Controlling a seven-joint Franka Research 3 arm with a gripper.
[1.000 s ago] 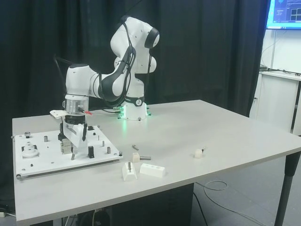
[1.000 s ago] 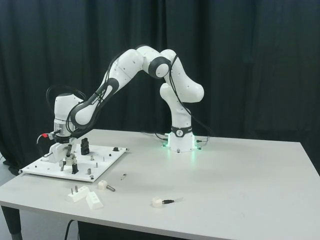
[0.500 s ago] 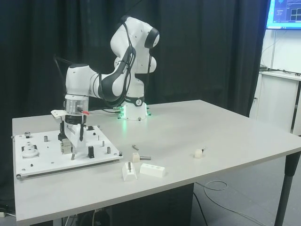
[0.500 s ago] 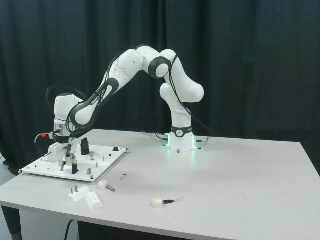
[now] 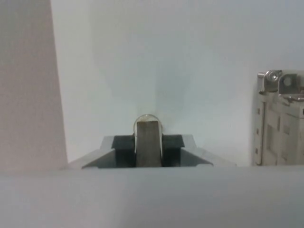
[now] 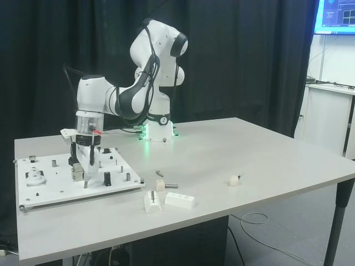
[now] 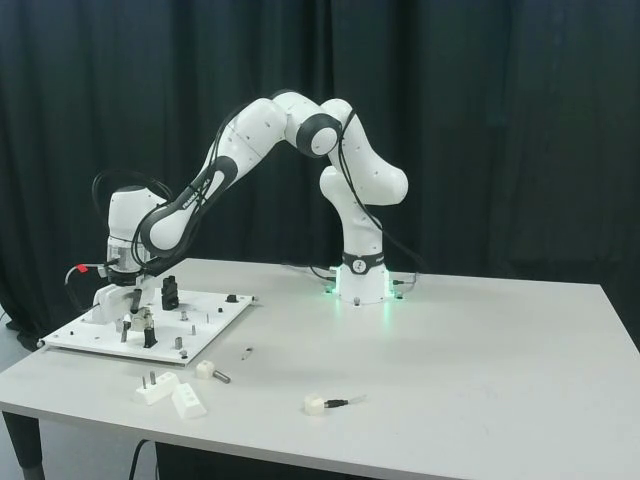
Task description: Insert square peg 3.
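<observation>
Pincer [image 6: 86, 168] sits low over the white board [image 6: 50, 191], and in the wrist view you see its fingers [image 5: 107, 154] closed narrow on the peg [image 5: 147, 142], which points down at the board. A round mark shows at the peg's tip, maybe the hole, but you cannot tell if the tip is in it yet. My read: the peg is picked and carried to the board; seating it and letting go are left. In the room views the peg is too small to make out apart from the other posts standing on the board.

Grey surface [image 6: 249, 149] carries the board at one end and the arm's base [image 7: 361, 285], lit green, farther back. Near the front edge lie two white blocks [image 7: 170, 393], a small white cube [image 6: 160, 185] with a pin beside it, and another small white part [image 7: 316, 404] well apart from them. Black curtains hang behind; a white cabinet [image 6: 327, 113] and a screen [image 6: 335, 16] stand off to one side.
</observation>
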